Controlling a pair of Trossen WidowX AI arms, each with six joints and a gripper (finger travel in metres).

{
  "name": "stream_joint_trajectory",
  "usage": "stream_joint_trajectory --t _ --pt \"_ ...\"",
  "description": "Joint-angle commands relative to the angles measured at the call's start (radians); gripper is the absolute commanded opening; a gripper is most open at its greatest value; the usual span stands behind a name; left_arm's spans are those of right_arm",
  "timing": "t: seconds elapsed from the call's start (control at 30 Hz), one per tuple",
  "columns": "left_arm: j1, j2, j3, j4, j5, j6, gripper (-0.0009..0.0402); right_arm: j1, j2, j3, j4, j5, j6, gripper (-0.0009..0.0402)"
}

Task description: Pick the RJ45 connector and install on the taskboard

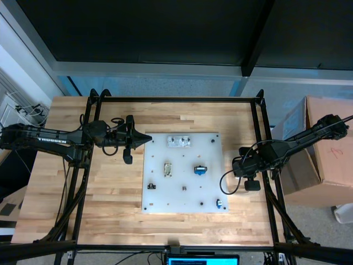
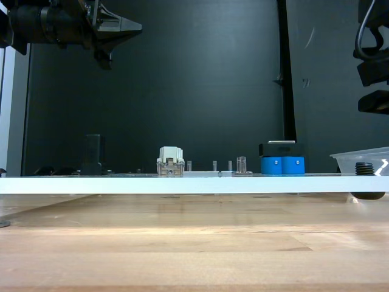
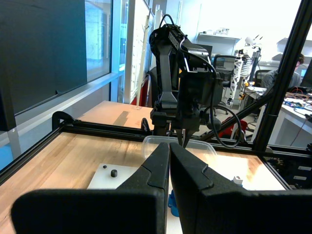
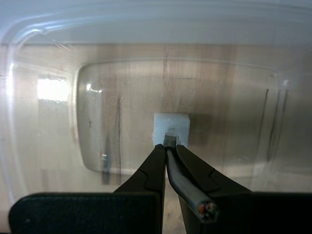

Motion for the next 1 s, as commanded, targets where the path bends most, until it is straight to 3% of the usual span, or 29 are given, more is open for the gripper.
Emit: stream_joint_trajectory --t 0.03,0.43,1.0 --pt "0.000 0.000 0.000 0.000 0.000 0.000 0.0000 0.000 0.000 0.031 -0.025 -0.001 0.000 0.0000" --pt "0.000 0.000 0.000 0.000 0.000 0.000 0.0000 0.025 0.019 0.167 -0.087 -0.009 0.040 0.0000" --pt "0.000 0.000 0.000 0.000 0.000 0.000 0.0000 0.113 0.250 0.368 -0.083 0.002 0.109 0.0000"
